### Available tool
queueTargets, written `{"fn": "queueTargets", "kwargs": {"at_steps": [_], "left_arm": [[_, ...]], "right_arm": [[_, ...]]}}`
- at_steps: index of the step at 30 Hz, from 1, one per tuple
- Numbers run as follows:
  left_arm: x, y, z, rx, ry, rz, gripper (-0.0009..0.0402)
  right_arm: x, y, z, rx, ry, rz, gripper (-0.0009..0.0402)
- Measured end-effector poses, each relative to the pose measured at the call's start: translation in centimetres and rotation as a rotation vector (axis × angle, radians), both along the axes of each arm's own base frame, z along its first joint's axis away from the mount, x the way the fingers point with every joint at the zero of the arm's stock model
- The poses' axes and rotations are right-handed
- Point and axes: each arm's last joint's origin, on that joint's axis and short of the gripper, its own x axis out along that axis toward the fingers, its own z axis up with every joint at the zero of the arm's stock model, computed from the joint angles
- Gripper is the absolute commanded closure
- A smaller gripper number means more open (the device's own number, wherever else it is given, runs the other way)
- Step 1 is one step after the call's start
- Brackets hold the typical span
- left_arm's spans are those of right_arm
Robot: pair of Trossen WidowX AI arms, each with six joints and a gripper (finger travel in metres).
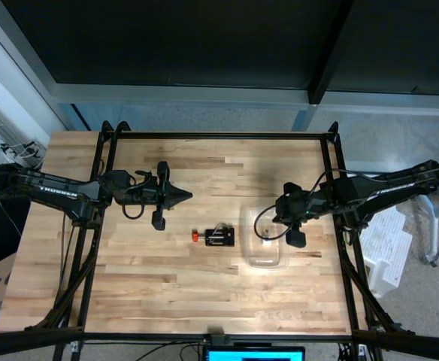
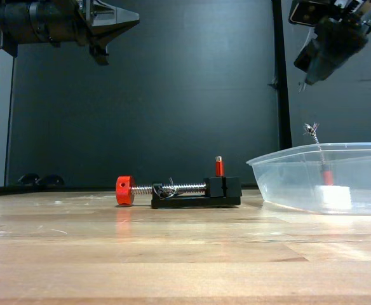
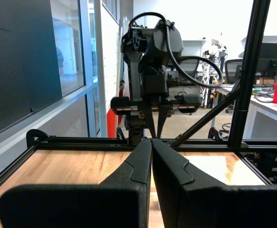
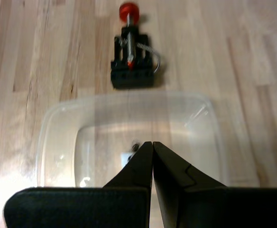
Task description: Pick the RCA connector and install on taskboard
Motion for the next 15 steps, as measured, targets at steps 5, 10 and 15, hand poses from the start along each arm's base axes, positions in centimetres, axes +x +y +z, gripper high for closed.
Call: {"fn": "queueTargets", "kwargs": {"at_steps": [5,10,15], "left_arm": [[0.0,0.0,0.0,0.000,0.001,0.000,0.0393],[0.0,0.0,0.0,0.000,0.000,0.000,0.0393],[0.0,0.0,0.0,0.000,0.000,0.000,0.0393]], "right_arm": [[0.2,0.7,-0.6,-0.004,0.044,0.016,0.0393],[0.7,1.2,-1.6,-0.015,0.109,0.025,0.0393],[1.2,1.6,-2.8,-0.032,0.181,0.035,0.0393]]}}
